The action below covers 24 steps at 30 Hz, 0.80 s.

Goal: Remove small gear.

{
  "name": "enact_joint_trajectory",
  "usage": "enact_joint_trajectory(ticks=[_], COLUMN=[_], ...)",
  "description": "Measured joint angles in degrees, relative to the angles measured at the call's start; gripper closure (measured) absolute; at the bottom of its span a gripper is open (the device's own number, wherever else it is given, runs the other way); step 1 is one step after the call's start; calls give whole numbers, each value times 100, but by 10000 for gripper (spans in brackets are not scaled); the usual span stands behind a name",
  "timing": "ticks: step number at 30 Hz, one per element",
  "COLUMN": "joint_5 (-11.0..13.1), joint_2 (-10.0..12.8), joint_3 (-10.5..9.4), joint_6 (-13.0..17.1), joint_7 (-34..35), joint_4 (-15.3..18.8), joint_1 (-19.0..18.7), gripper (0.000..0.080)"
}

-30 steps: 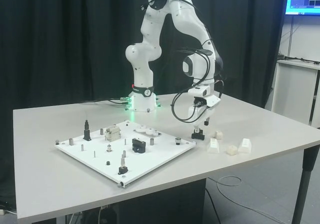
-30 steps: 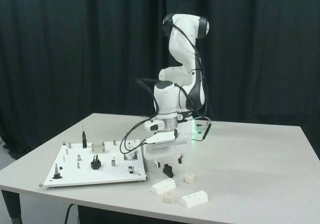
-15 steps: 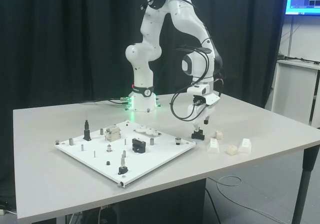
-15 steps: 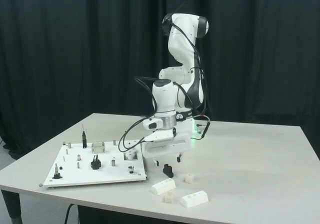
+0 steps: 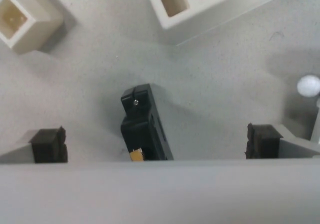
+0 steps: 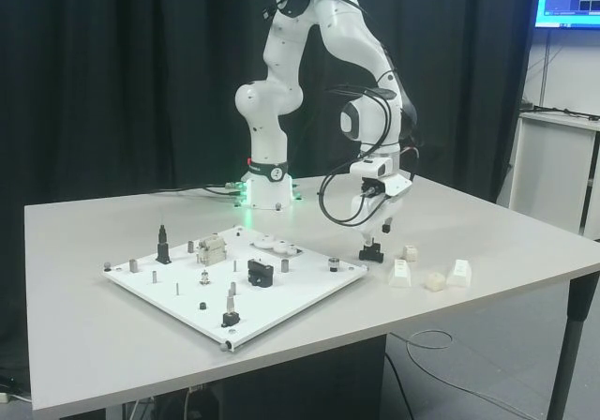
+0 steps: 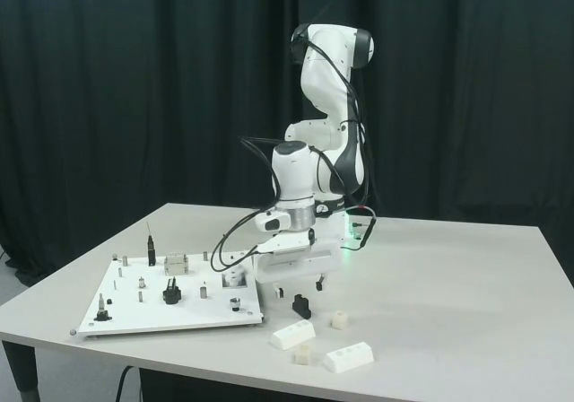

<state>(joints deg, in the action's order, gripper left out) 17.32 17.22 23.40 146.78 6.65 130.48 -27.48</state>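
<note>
Grey table (image 6: 112,279) carries everything. White Franka arm (image 6: 281,92) is bolted at the far side and bends over toward the board's edge. White assembly board (image 6: 291,293) lies flat on the table, with posts, a black block (image 6: 259,272) and other small fixtures standing on it. White gears (image 6: 273,244) sit in a row on the board's far part, well apart from the gripper (which one is the small gear, cannot tell). Long white block (image 7: 292,334) and another long white block (image 7: 349,356) lie on the table beside the board, two small cubes (image 7: 339,319) near them. Gripper (image 5: 155,144) hangs above the table just off the board's edge, fingers spread wide, gripping nothing. Black connector part (image 5: 143,124) lies on the table below, between the fingertips (image 5: 48,145) and touching neither.
</note>
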Motion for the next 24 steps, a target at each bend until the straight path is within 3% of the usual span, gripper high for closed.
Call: enact_joint_trajectory(ticks=[24], joint_5=[-8], joint_2=[0], joint_3=[54], joint_6=[1], joint_7=[0], joint_4=[-66], joint_1=[0], gripper=[3])
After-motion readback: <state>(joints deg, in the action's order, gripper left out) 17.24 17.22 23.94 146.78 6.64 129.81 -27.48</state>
